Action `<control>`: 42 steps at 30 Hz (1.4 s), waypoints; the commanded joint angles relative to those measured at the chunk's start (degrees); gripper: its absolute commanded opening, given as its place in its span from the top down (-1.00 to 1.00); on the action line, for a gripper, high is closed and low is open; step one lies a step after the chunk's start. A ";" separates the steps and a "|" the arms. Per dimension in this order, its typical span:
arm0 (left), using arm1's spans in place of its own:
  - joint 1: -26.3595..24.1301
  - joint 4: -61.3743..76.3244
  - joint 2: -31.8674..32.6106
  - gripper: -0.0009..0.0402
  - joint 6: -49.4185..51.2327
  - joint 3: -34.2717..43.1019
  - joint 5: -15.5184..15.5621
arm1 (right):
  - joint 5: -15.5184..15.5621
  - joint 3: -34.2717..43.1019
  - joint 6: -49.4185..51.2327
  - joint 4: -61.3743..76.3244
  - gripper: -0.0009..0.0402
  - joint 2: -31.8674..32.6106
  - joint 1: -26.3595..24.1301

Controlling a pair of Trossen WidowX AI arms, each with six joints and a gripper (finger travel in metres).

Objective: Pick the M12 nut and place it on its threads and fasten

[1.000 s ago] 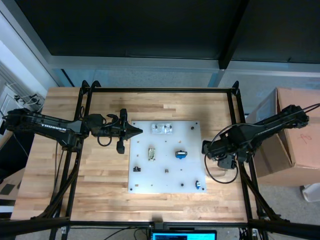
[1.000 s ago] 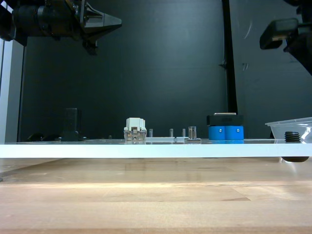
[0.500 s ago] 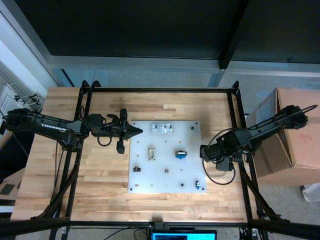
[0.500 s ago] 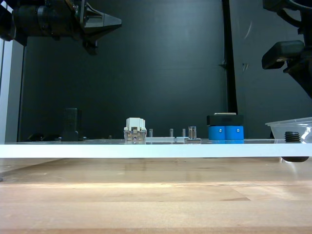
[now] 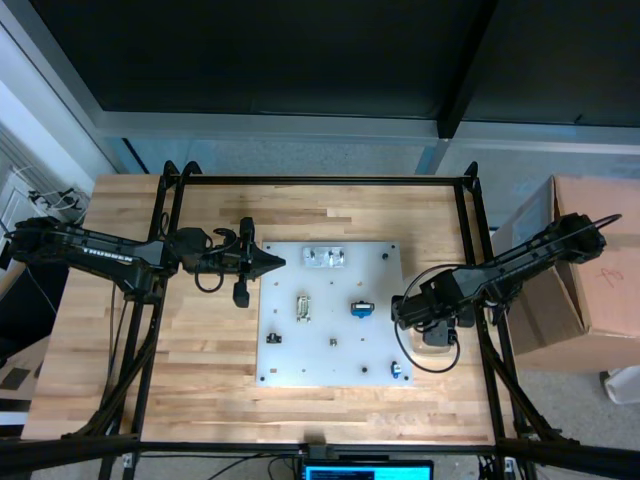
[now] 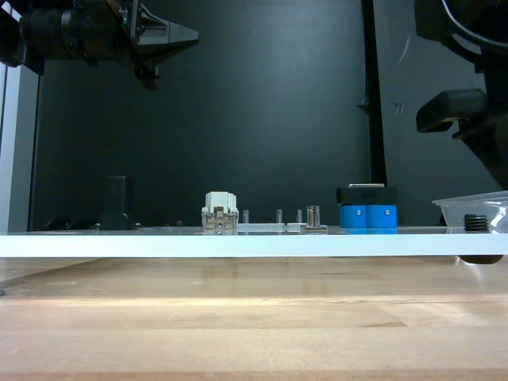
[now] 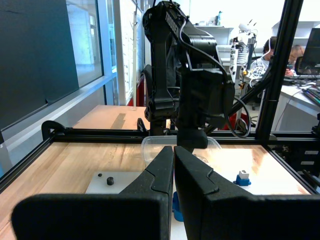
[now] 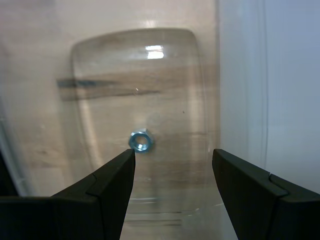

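The small silver nut (image 8: pixel 141 140) lies free and flat on the floor of the clear tray (image 8: pixel 100 75), just off the white board's right edge. My right gripper (image 8: pixel 173 153) hangs open above it, with the nut near one fingertip (image 8: pixel 120 165) and untouched. In the high view that gripper (image 5: pixel 425 322) covers the tray. The black ribbed stud (image 6: pixel 475 223) stands bare on the board, also visible as a dark stud (image 5: pixel 366 369) from above. My left gripper (image 5: pixel 272 262) is shut and empty, high off the board's far left edge.
The white board (image 5: pixel 290 360) carries a blue block (image 5: pixel 361 308), a white connector (image 5: pixel 303 308), a small blue part (image 5: pixel 398 370) and a silver post (image 6: pixel 313 216). A cardboard box (image 5: pixel 590 270) stands beyond the table's right side. A black frame rims the table.
My right arm has swung left toward the board and come down over the tray. The left arm and the nut have not moved.
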State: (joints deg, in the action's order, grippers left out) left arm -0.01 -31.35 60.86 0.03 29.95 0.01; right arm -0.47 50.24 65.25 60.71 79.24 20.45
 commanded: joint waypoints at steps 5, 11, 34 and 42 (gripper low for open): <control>0.00 -0.02 0.00 0.96 0.00 0.00 0.00 | 0.00 -2.19 0.48 -3.58 -0.09 0.92 -0.24; 0.02 -0.02 0.00 0.96 0.00 0.00 0.00 | -0.02 -4.20 1.27 -6.69 -0.09 0.92 -0.37; 0.02 -0.02 0.00 0.96 0.00 0.00 0.00 | 0.04 -11.34 1.25 -17.18 -0.04 0.92 -1.81; 0.00 -0.02 0.00 0.96 -0.02 0.00 0.00 | 0.02 -11.72 1.25 -17.29 0.36 0.92 -1.84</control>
State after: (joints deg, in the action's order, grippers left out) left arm -0.01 -31.38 60.86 0.03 29.93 0.01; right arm -0.67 38.54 66.54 43.22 80.16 18.57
